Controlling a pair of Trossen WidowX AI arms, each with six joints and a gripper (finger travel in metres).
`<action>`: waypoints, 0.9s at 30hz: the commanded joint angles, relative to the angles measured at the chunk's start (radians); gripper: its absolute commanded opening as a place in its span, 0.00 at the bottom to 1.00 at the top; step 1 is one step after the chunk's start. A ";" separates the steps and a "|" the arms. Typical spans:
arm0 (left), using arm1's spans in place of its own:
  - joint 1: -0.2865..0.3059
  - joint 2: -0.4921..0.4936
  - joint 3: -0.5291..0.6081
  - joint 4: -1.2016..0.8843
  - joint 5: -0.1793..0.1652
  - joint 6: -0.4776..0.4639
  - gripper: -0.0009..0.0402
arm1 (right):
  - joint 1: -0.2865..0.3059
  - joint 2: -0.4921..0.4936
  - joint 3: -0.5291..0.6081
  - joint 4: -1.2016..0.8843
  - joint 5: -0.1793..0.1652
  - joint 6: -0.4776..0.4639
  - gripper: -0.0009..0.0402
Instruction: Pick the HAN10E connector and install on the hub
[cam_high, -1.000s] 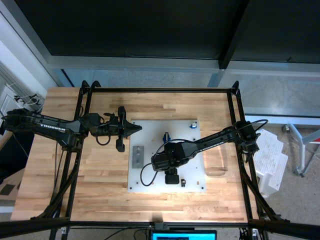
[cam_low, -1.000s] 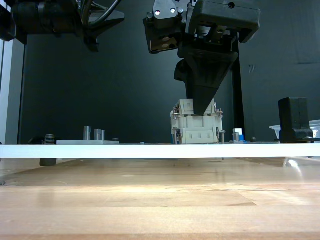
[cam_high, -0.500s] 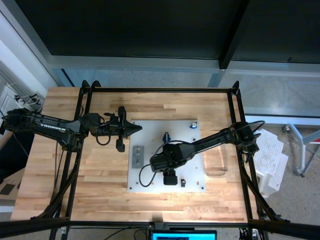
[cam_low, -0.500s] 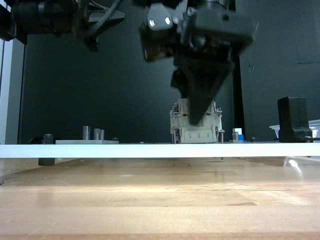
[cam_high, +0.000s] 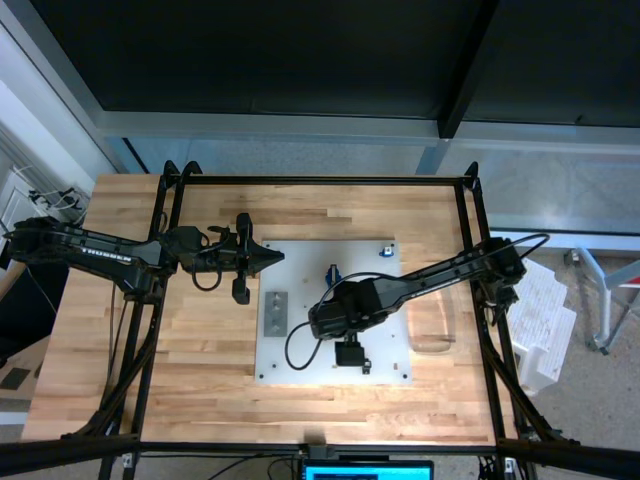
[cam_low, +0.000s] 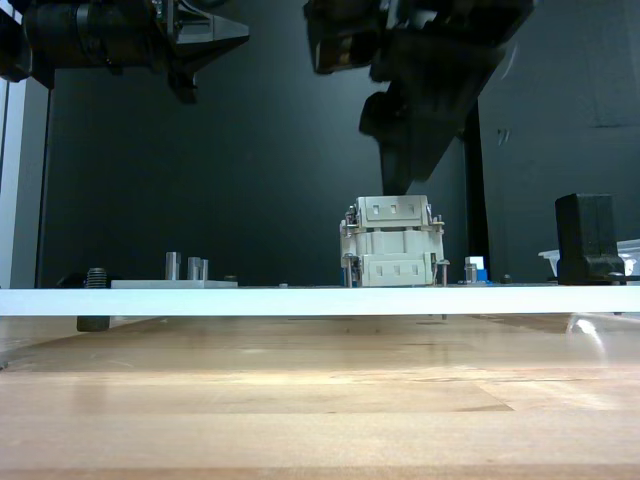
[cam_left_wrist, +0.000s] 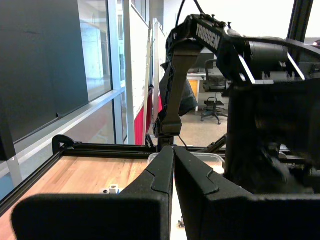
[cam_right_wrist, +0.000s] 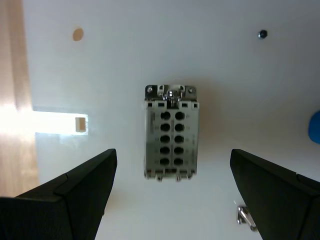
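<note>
The HAN10E connector sits upright on top of the hub on the white board; the two form one pale stack. In the right wrist view the connector shows two rows of dark pin holes, and the hub is mostly hidden beneath it. My right gripper hangs just above the stack, open, its fingers spread wide on either side and touching nothing. In the high view the right gripper covers the stack. My left gripper is parked high at the board's left edge, shut and empty.
A grey metal block with two holes stands on the white board left of the stack. A small blue part lies behind it. A black block and a clear tray are at the right.
My right gripper has lifted off the connector and shifted slightly right, leaving it seated on the hub. The left arm has not moved.
</note>
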 joint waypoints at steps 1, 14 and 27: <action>0.000 0.000 0.000 0.000 0.000 0.000 0.02 | 0.001 -0.062 -0.034 0.004 0.000 -0.004 0.78; 0.000 0.000 0.000 0.000 0.000 0.000 0.02 | 0.000 -0.314 -0.306 0.217 0.001 -0.028 0.65; 0.000 0.000 0.000 0.000 0.000 0.000 0.02 | -0.020 -0.369 -0.335 0.257 0.009 -0.043 0.54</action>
